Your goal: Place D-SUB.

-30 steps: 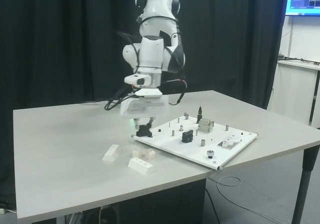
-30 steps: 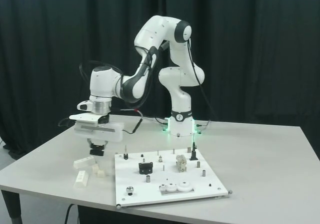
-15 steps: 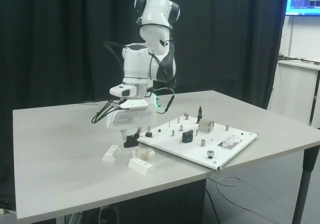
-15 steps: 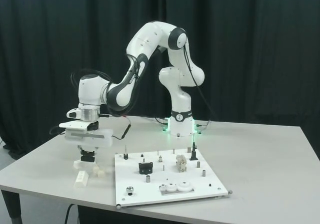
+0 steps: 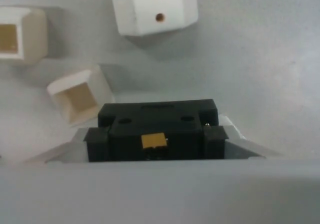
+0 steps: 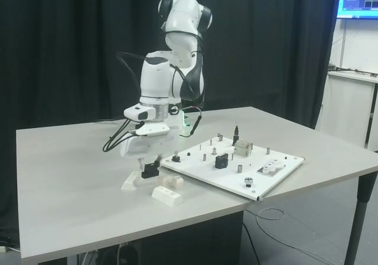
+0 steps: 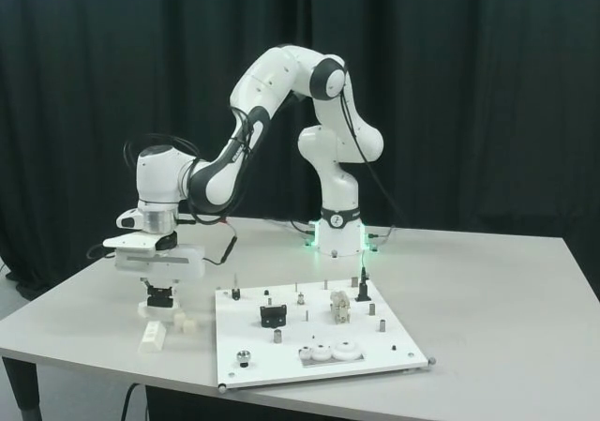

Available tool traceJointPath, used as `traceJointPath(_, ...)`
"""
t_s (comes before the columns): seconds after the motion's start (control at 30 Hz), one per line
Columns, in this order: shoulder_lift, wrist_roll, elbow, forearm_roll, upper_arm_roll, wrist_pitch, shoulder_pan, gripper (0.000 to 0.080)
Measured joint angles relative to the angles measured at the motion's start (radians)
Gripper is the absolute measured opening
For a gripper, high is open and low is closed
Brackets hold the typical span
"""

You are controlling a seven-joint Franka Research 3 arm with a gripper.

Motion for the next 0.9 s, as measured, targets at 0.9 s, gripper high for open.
traceJointPath(0.9,0.097,-0.031,0.095,0.069,0.005,-0.036,-0.035,0.0379)
